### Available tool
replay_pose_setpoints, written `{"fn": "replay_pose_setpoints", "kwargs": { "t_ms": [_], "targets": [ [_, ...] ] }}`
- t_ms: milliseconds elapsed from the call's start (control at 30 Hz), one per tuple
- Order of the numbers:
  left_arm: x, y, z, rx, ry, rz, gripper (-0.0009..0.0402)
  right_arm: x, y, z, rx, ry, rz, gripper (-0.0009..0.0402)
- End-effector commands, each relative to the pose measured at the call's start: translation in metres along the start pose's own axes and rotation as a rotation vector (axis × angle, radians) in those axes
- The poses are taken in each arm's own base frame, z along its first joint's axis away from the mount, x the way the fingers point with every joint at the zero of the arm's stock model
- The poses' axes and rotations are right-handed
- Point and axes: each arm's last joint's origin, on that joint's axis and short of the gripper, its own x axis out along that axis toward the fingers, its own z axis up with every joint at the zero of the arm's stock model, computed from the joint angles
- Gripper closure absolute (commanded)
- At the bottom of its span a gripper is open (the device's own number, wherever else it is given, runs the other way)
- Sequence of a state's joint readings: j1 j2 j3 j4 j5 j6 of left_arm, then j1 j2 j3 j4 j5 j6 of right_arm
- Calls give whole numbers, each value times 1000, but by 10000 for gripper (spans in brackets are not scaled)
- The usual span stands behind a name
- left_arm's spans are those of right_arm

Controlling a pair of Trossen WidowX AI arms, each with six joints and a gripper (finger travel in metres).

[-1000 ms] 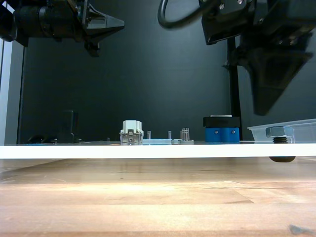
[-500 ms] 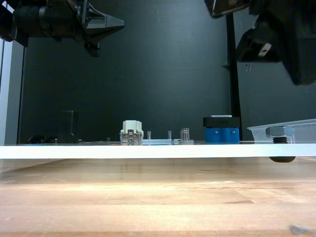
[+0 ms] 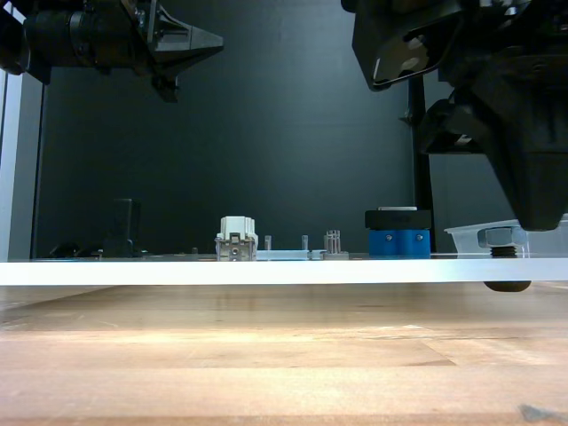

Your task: Unfasten the M12 fastener and place in the container

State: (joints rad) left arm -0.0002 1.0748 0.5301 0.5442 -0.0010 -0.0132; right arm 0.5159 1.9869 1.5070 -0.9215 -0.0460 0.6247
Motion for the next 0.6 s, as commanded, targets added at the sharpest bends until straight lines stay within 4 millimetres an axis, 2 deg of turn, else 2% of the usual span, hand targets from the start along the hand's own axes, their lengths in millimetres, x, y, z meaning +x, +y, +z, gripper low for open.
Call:
{"fn": "replay_pose_setpoints", "kwargs": {
  "t_ms": [33, 100, 233, 600],
  "targets": [
    [0, 0, 0, 0, 0, 0, 393, 1, -1, 0, -2, 4, -6, 393],
    [0, 0, 0, 0, 0, 0, 393, 0, -5, -2, 5, 12, -59, 393],
    [0, 0, 0, 0, 0, 0, 393, -7, -15, -7, 117, -33, -275, 393],
    [0, 0, 0, 0, 0, 0, 393, -23, -12, -8, 275, -32, -208, 393]
  ]
}}
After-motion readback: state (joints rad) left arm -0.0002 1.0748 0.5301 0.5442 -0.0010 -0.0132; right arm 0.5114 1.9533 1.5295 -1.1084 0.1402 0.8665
